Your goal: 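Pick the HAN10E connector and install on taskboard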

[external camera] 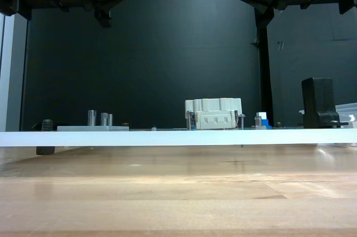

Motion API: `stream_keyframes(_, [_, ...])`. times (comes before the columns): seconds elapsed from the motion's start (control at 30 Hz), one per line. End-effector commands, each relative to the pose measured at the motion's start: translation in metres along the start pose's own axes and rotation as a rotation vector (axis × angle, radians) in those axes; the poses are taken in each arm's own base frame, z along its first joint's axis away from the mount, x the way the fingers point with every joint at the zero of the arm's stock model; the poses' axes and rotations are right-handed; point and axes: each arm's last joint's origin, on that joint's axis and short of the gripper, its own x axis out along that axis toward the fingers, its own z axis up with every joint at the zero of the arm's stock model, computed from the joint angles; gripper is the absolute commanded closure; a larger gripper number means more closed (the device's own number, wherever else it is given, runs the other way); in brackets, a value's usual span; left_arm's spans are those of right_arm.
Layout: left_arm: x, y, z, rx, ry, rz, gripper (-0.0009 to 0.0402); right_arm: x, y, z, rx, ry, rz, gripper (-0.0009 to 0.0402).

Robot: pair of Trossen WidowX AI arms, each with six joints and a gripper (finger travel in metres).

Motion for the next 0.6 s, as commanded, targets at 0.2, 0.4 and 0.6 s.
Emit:
stream_keyframes(0.2, [0.0001,0.0000,-0.0001,0.000,0.000,0.000,0.0392,0.0000,0.0000,0.0000,0.000,0.000,0.000,0.0393])
stream_keyframes(0.4, [0.0001,0.0000,-0.0001,0.000,0.000,0.000,0.0392,0.0001,0.0000,-0.0001,0.000,0.000,0.000,0.0393])
stream_keyframes(0.6, [0.0001,0.0000,-0.0001,0.000,0.000,0.000,0.0392,0.0003,0.0001,-0.0003,0.038,0.002,0.001,0.0393])
